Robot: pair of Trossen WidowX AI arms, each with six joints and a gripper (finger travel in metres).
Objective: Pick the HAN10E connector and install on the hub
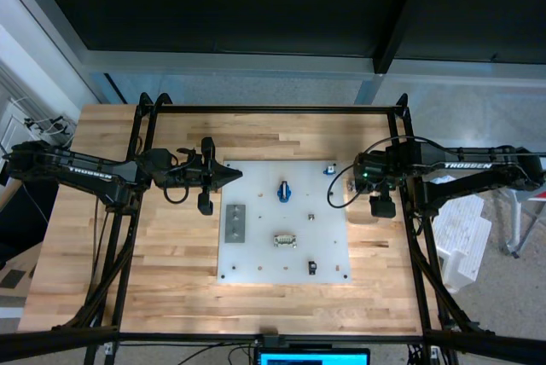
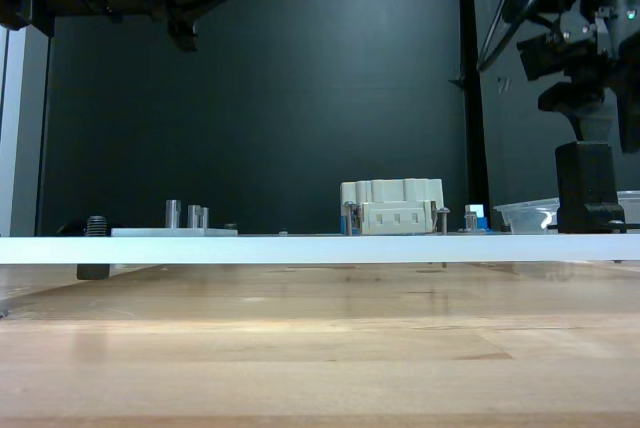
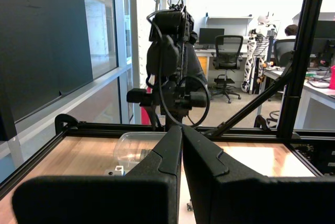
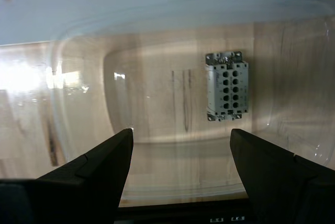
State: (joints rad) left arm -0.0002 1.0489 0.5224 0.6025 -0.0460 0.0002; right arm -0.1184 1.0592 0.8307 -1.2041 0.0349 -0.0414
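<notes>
Ahead of the right gripper (image 4: 180,135) fingertips, the HAN10E connector (image 4: 226,86) lies flat on the floor of the clear tray (image 4: 84,103), socket face up, nearer one finger than the other. Fingers are spread wide, holding nothing.

We read the step as lining up the pick. We should shift sideways until the connector sits midway between the fingers, then drop straight down. Its long axis runs crosswise to the closing line, so we clamp the long flanks, low and level. Risk is the outer finger clipping the tray wall.

Our left gripper (image 3: 181,130) hangs high at the task board (image 1: 256,271) edge opposite the tray, fingers pressed together, well apart from the hub (image 1: 285,240).
</notes>
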